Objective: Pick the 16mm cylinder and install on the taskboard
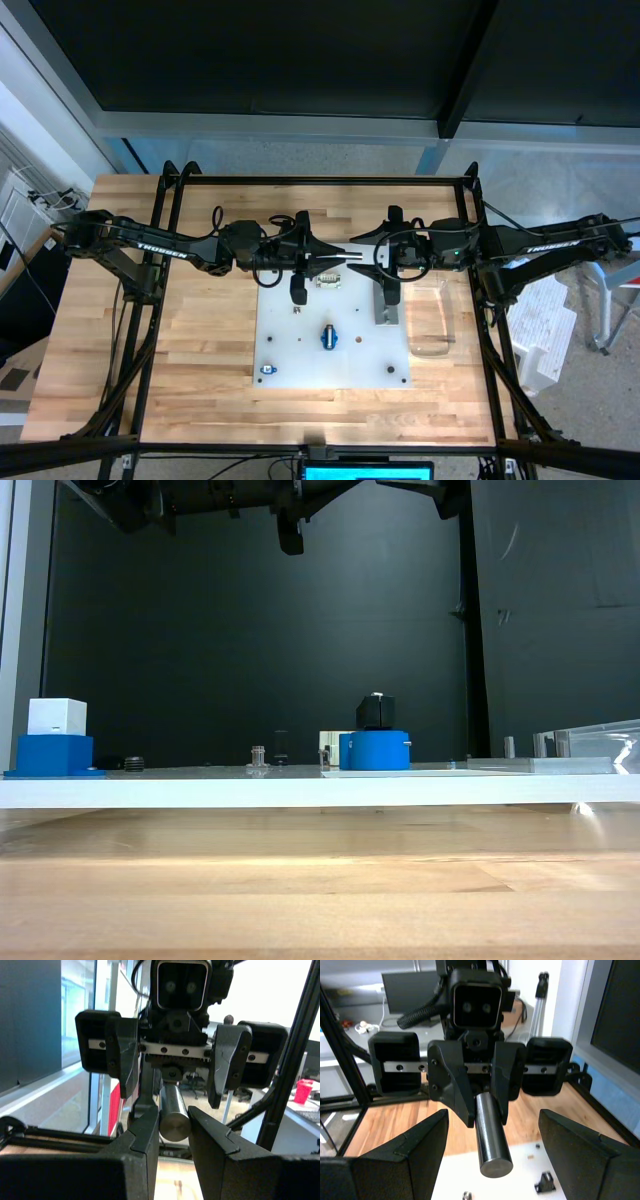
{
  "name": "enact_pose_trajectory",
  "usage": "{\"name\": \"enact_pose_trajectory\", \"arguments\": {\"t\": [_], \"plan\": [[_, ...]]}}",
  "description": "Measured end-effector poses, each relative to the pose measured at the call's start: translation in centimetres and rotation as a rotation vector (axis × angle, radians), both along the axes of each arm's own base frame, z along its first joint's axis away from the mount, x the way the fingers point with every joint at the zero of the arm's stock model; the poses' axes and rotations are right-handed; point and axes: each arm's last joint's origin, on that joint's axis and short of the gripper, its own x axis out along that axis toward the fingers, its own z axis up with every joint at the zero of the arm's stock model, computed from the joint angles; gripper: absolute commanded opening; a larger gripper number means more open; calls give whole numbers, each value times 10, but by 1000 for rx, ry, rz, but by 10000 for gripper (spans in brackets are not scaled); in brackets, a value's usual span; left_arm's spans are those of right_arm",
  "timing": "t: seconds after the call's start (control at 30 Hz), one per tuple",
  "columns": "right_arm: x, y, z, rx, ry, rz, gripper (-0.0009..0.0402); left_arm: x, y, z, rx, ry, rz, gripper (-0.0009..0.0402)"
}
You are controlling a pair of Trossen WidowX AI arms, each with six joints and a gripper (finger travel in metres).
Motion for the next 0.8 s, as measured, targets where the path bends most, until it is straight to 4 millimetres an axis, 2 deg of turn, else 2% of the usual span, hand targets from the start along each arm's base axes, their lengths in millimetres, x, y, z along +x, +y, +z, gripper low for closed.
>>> {"name": "enact_pose_trajectory", "arguments": {"t": [0.3, 0.5, 0.8], "plan": [[-1, 0, 6, -23, -51, 10, 251, -2, 0, 11, -38, -119, -5, 29], [-1, 0, 10, -29, -91, 19, 246, -2, 0, 12, -48, -123, -7, 28], [-1, 0, 11, -37, -101, 20, 172, -2, 0, 12, -48, -121, -7, 29]]}}
